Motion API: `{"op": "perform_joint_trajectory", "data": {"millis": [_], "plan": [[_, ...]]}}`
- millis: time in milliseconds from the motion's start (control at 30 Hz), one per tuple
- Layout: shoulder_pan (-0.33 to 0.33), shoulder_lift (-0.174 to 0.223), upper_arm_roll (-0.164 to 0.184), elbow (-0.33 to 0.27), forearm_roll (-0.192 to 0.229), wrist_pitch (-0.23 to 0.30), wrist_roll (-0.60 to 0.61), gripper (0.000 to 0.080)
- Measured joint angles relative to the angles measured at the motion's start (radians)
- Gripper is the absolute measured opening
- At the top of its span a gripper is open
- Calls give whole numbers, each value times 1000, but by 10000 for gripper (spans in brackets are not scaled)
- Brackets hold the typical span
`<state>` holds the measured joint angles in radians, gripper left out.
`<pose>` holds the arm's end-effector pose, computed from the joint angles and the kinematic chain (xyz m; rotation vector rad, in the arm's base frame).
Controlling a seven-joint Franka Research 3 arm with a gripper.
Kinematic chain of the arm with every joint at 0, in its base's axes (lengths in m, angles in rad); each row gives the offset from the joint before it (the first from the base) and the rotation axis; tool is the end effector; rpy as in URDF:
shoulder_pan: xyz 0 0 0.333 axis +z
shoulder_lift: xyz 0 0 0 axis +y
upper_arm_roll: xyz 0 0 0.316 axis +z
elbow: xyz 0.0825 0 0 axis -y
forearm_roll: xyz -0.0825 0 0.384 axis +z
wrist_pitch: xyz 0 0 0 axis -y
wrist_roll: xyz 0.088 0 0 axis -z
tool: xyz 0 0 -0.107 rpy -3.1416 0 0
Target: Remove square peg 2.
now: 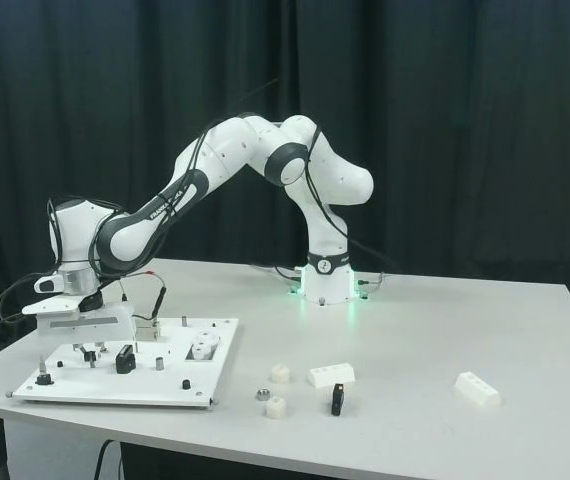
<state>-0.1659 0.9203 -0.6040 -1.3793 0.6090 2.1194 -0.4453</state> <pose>0.6026 -0.4128 0.2194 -3.0224 0.7106 -0.0300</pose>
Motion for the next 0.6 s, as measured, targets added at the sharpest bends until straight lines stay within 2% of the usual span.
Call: {"op": "perform_joint_trajectory", "data": {"millis": [200, 600], "plan": [[1, 0, -1, 0, -2, 0, 8, 65], [1, 0, -3, 2, -2, 1, 136, 65]]}}
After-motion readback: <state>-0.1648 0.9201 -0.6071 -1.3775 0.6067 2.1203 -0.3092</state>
